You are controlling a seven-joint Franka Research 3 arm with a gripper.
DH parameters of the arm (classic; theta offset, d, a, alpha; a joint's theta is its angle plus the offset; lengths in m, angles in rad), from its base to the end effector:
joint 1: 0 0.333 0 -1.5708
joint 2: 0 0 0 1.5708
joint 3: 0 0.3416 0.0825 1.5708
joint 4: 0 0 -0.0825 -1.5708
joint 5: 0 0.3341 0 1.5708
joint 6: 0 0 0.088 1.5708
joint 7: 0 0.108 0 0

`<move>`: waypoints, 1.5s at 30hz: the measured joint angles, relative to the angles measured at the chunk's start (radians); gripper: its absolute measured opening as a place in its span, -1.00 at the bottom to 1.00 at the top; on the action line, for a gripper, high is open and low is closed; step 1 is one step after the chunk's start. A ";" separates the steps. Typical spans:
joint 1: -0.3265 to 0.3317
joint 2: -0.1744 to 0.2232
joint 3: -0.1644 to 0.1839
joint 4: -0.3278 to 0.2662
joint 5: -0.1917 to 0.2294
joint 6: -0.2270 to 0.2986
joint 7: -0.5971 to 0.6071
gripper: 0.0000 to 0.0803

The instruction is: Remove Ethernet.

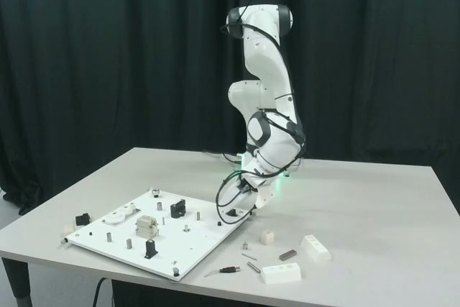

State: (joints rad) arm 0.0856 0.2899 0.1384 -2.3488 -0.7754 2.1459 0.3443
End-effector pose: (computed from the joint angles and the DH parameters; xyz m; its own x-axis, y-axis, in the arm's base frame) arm 0.4426 0.0707 0.2530 0.8588 0.3267 -0.3947 0.4945 -0.7302 0.4714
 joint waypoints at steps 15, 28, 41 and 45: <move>0.000 0.001 0.001 -0.007 -0.008 0.022 0.021 0.99; -0.001 0.004 0.007 -0.010 -0.022 0.023 0.014 0.18; -0.006 -0.002 0.012 -0.006 -0.044 0.020 0.004 -0.72; -0.007 -0.005 0.014 -0.005 -0.044 0.013 0.004 -0.80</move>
State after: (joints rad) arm 0.0786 0.2849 0.1528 -2.3543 -0.8197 2.1591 0.3481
